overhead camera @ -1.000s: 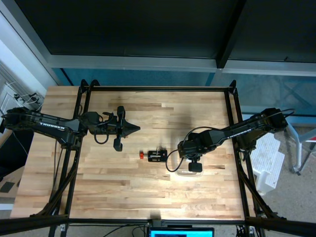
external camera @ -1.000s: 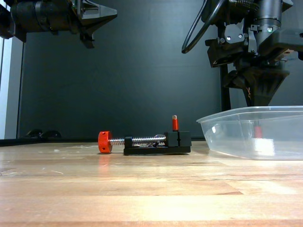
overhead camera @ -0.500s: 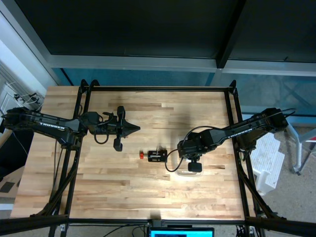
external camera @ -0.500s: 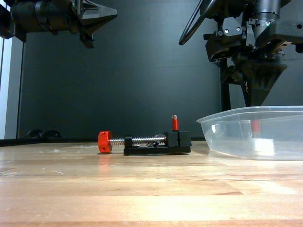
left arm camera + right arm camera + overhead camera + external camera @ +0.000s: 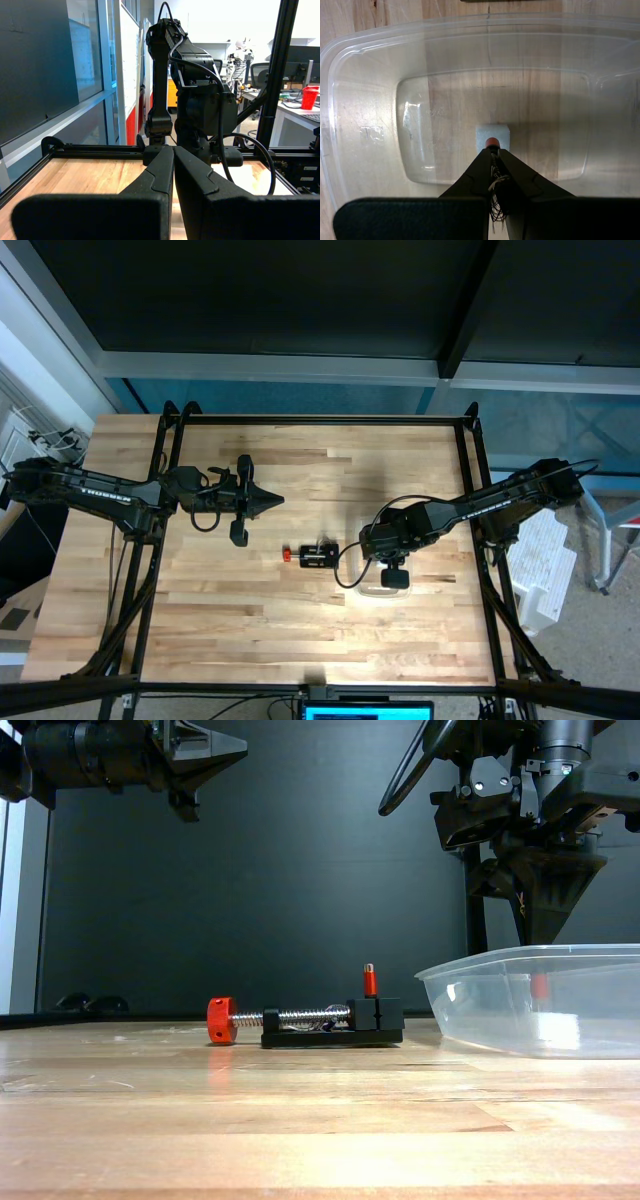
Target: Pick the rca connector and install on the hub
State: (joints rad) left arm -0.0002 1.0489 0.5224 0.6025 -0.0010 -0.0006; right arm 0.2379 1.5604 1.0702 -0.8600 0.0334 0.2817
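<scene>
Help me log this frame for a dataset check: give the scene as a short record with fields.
left gripper: shut, empty, held high at the left side
right gripper: shut on rca connector, over clear tray
hub: on table, left of tray, apart from it
white block: in tray, below the connector

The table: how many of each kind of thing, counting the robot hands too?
Robot hands: 2, left hand high at the left, right hand over the tray
Hub: 1
Clear tray: 1
Rca connector: 1, in the right hand
White block: 1, in the tray
Total: 6
</scene>
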